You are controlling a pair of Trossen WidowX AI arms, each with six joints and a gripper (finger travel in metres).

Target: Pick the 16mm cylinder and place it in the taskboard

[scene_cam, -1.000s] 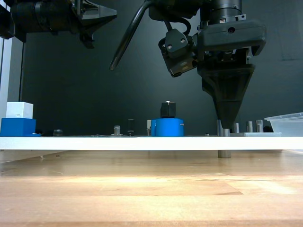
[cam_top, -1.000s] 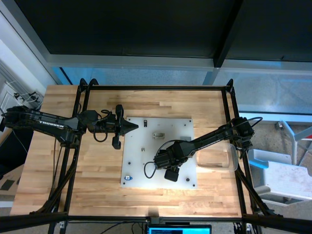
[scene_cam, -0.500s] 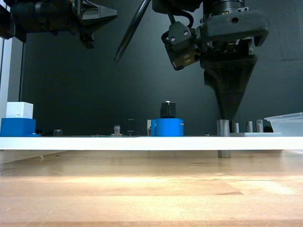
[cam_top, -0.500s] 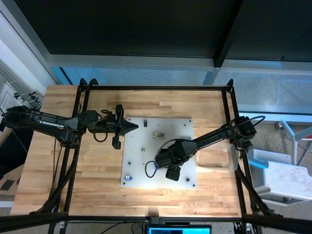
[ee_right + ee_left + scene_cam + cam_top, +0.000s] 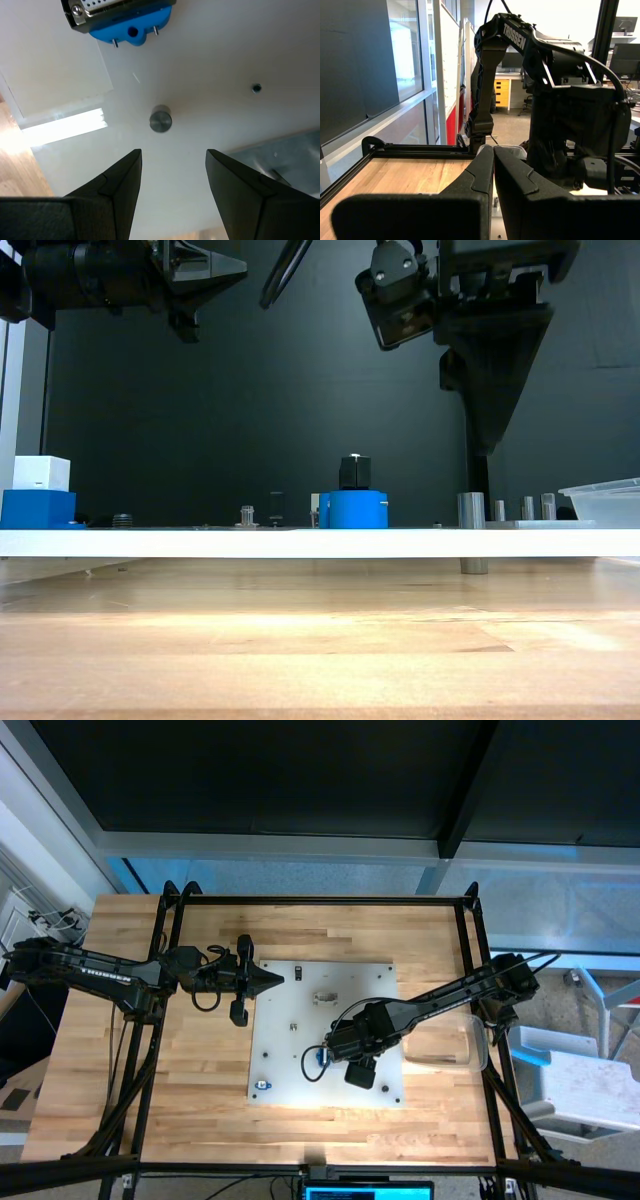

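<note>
The 16mm cylinder (image 5: 471, 510) stands upright in a hole of the white taskboard (image 5: 200, 543), its lower end poking out beneath the plate. The right wrist view looks down on its round grey top (image 5: 160, 121), set in the board (image 5: 210, 50). My right gripper (image 5: 484, 445) hangs open straight above it, apart from it, with nothing between the fingers (image 5: 172, 152). In the high view that gripper (image 5: 340, 1055) covers the peg. My left gripper (image 5: 275, 978) is shut and empty, held high at the board's left edge (image 5: 235, 268) (image 5: 493, 150).
A blue fitting with a black cap (image 5: 357, 510) stands mid-board. A blue connector (image 5: 131, 30) lies close to the peg. Several small pegs (image 5: 527, 507) stand to the right. A clear bin (image 5: 445, 1045) sits right of the board, and a blue and white block (image 5: 38, 495) at the left.
My right gripper has let go of the cylinder and risen straight up, leaving the peg seated in the board. The left arm has not moved.
</note>
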